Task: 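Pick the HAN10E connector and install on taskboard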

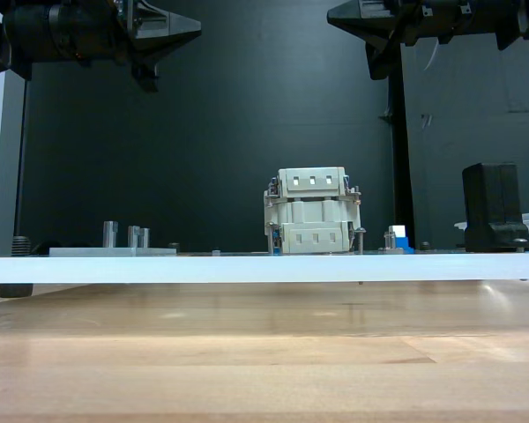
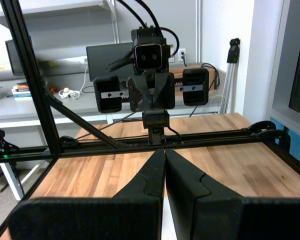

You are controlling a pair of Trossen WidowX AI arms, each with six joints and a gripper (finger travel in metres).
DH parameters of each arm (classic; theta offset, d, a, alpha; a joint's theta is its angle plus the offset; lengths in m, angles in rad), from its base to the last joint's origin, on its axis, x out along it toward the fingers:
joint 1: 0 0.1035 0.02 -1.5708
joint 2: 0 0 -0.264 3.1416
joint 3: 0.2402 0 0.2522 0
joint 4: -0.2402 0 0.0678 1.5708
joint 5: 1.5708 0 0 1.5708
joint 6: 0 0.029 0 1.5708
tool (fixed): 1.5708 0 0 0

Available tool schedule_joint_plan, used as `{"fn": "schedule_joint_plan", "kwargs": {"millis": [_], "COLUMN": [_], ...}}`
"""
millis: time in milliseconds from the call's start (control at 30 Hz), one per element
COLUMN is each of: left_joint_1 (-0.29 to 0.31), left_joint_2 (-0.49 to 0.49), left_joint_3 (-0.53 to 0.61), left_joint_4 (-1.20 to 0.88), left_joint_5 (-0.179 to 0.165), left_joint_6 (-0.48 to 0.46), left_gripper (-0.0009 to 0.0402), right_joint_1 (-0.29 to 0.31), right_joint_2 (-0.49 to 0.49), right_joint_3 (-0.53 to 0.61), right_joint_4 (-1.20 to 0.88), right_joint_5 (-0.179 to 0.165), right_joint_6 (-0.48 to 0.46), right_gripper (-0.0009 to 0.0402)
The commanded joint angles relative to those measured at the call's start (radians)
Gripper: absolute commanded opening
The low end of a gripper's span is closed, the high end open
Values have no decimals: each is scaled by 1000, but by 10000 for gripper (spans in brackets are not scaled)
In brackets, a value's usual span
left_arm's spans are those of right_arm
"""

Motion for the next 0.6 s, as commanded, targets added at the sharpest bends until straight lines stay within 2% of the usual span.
{"fn": "schedule_joint_plan", "kwargs": {"millis": [33,600], "left_joint_1": [0,0], "left_joint_2": [0,0], "left_joint_3": [0,0], "left_joint_4": [0,0], "left_joint_5": [0,0], "left_joint_6": [0,0], "left_gripper": [1,1], "right_joint_1": [0,0], "right_joint_2": [1,3], "right_joint_3": [-30,-43], "right_joint_4": [45,53], "right_joint_5": [26,26], "right_joint_6": [15,21], "right_gripper": [0,0]}}
